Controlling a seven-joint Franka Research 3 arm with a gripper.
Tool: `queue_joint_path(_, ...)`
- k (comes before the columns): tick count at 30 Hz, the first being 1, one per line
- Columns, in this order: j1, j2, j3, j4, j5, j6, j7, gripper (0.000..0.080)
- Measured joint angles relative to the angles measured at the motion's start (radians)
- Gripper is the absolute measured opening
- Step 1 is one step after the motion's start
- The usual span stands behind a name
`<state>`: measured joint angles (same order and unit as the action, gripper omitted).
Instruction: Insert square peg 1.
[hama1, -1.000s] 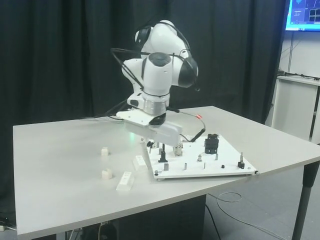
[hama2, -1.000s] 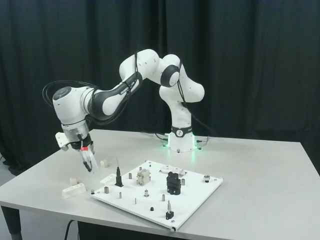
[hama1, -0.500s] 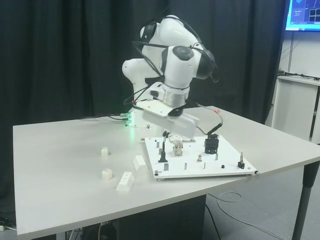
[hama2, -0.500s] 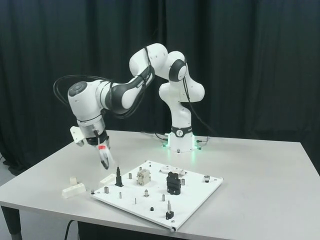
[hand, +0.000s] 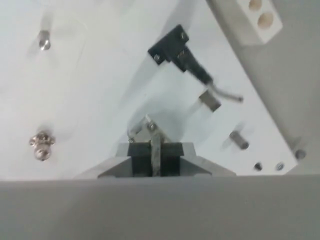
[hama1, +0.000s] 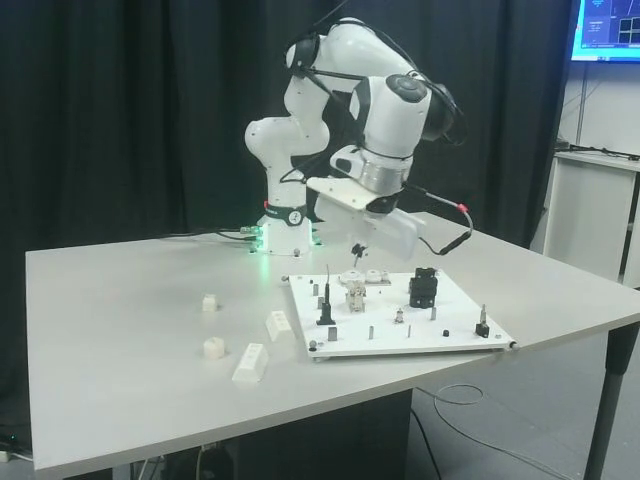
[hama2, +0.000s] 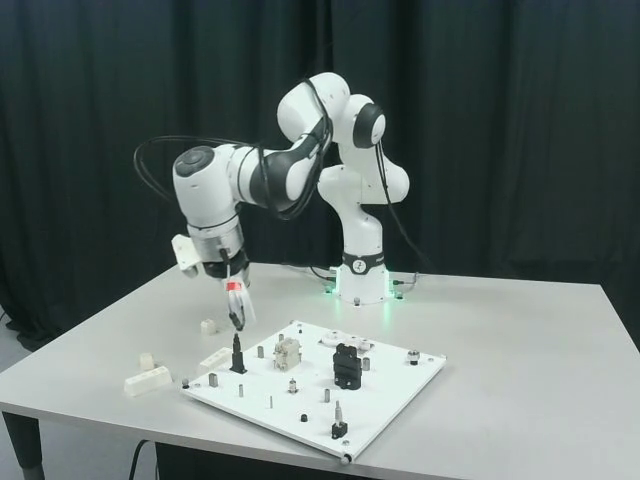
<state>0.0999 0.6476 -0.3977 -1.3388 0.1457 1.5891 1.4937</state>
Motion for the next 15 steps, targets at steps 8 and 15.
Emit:
queue_joint_path(8,0.033,-0.067,0.031,-0.083,-0.024,0.031,0.14,0.0035)
queue_joint_path(15,0.072,-0.14,0.047,-0.191,-0.049,0.084,0.226,0.0035)
